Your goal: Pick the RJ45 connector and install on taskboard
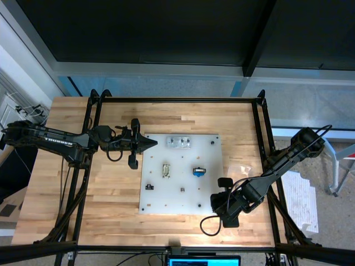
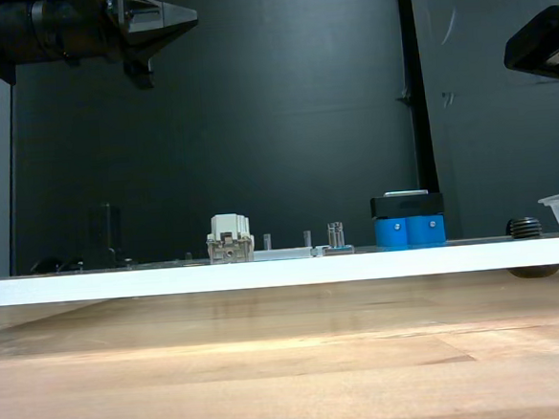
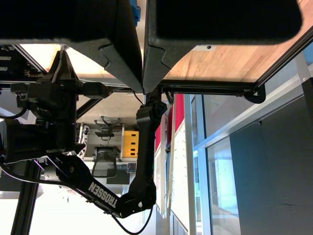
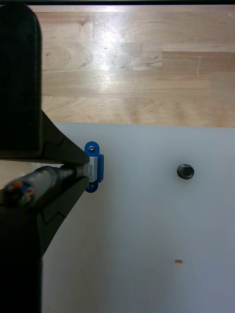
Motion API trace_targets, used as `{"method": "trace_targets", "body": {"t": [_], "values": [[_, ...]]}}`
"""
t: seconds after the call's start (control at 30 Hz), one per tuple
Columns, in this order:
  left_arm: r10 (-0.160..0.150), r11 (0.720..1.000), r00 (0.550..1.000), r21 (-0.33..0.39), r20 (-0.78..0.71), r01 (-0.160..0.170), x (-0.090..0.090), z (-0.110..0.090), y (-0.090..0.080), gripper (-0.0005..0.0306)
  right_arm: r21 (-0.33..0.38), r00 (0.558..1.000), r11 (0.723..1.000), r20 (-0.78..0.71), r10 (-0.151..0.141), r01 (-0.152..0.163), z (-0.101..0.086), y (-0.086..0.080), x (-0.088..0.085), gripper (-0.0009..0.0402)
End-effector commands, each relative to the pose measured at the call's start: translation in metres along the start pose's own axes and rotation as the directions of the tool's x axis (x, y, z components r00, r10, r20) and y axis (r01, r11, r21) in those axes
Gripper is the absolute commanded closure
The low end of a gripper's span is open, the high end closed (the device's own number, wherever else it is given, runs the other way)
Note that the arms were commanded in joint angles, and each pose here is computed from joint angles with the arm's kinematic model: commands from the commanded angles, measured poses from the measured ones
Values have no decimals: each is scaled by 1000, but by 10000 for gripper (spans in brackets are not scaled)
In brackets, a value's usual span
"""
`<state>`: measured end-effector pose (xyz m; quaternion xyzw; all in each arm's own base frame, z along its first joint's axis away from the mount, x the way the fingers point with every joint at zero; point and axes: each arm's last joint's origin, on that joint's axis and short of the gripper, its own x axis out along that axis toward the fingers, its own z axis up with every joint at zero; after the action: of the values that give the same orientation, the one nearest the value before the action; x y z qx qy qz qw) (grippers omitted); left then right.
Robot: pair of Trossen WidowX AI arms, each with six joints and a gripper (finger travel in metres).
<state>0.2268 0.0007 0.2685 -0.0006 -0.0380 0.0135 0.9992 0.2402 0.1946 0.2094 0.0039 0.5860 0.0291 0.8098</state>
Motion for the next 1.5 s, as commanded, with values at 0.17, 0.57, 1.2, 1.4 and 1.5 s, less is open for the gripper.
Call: {"method": "trace_targets", "body": {"t": [0.17, 0.57, 1.2, 1.4, 1.5], "values": [[0, 1000, 1000, 0, 0, 0, 0, 0, 0, 300, 2, 1000, 1000, -3, 8, -8, 0, 0, 1, 393], [0, 1000, 1000, 0, 0, 0, 0, 0, 0, 300, 7, 1000, 1000, 13, 16, -16, 1, 1, -1, 345], [0, 1000, 1000, 0, 0, 0, 0, 0, 0, 300, 17, 997, 999, 63, 37, -38, -1, -8, -32, 240], [0, 1000, 1000, 0, 0, 0, 0, 0, 0, 300, 23, 996, 998, 80, 50, -52, -3, -10, -41, 223], [0, 1000, 1000, 0, 0, 0, 0, 0, 0, 300, 23, 995, 998, 79, 54, -56, -4, -12, -44, 218]]}}
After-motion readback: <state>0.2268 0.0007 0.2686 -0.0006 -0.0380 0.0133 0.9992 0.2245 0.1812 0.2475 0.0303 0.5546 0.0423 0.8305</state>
